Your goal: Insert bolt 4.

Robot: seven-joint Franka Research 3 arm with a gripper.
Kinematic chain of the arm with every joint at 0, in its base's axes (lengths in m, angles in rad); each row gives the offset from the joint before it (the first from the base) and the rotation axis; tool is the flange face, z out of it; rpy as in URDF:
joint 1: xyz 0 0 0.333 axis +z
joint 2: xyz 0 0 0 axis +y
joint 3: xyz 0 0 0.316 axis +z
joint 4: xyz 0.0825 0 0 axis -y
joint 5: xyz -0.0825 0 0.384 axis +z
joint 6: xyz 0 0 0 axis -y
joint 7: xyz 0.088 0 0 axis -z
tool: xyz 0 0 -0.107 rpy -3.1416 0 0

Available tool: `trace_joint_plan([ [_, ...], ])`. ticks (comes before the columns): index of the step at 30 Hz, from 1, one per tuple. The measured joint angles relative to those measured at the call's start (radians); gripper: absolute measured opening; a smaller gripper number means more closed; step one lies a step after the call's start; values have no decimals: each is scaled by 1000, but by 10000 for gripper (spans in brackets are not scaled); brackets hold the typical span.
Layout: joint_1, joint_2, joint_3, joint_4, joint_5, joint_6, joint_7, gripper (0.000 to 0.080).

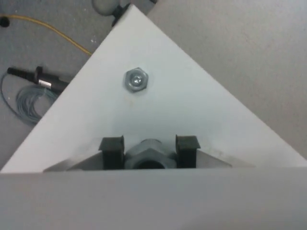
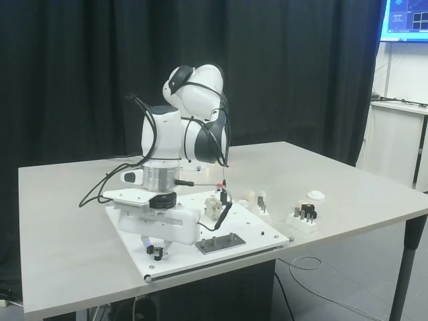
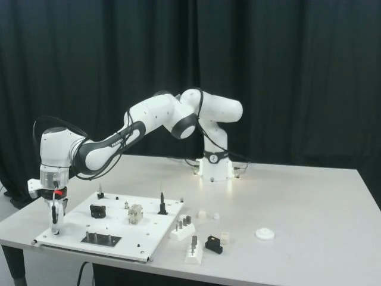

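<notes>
In the wrist view my gripper (image 1: 149,149) is shut on a grey hex-headed bolt (image 1: 149,159), one black pad (image 1: 112,152) against each side of the head. Below it lies a corner of the white board (image 1: 192,110). Another grey hex bolt head (image 1: 136,80) is seated in the board closer to that corner. In the room views the gripper (image 2: 157,251) (image 3: 55,228) points straight down, low over the board's (image 2: 254,231) (image 3: 119,235) outer corner near the table edge. I cannot tell whether the held bolt's tip touches the board.
On the board stand a grey metal block (image 2: 219,243) (image 3: 100,239), a black part (image 3: 97,210) and small upright fixtures (image 3: 161,205). White holders with bolts (image 2: 304,217) (image 3: 193,253) and a white round cap (image 2: 315,195) sit on the table beside it. Coiled cable (image 1: 33,98) lies on the floor below.
</notes>
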Motion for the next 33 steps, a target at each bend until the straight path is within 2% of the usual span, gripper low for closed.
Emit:
trace_joint_plan([
  [33, -7, -1, 8, 0, -12, 3, 503, 227],
])
